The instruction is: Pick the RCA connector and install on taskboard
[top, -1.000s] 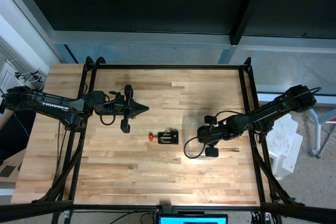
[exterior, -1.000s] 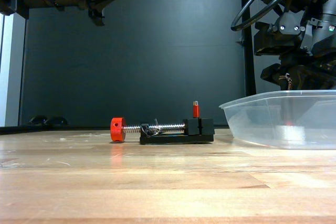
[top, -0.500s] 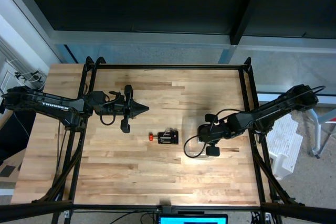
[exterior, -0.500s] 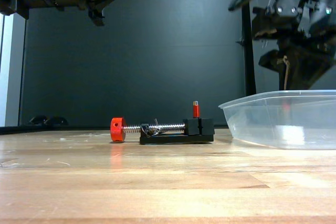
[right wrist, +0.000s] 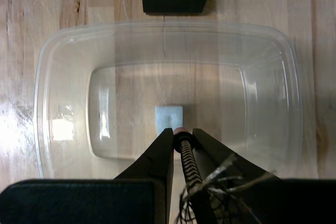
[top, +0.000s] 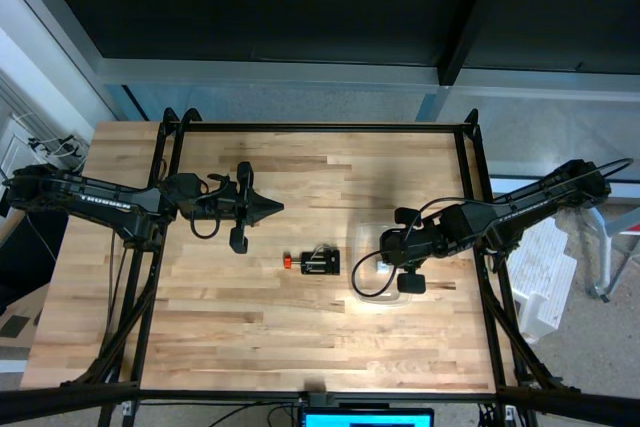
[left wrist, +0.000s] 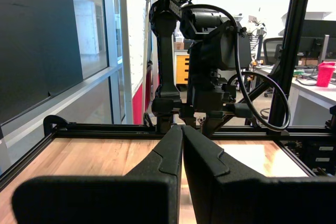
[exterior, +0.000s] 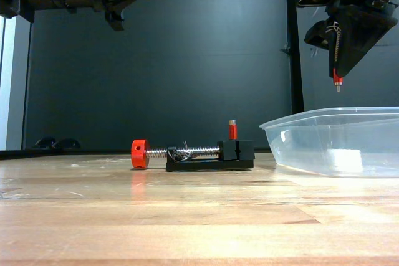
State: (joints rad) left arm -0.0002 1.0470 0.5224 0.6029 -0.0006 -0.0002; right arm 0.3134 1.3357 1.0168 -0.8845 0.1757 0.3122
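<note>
Left hand (top: 277, 208) aloft — right hand (right wrist: 181, 134) (high) grips connector (exterior: 337, 81).

Both arms are matte black throughout, slim tubular links joined by blocky motor housings. The left arm (top: 90, 197) carries white lettering along its long link, too small to read. A black cable (left wrist: 237, 51) loops loose beside each wrist. The left gripper (left wrist: 182, 128), over the table's left half, and the right gripper (exterior: 337, 70), above the right half, each end in two black wedge-shaped fingers tapering to narrow tips
</note>
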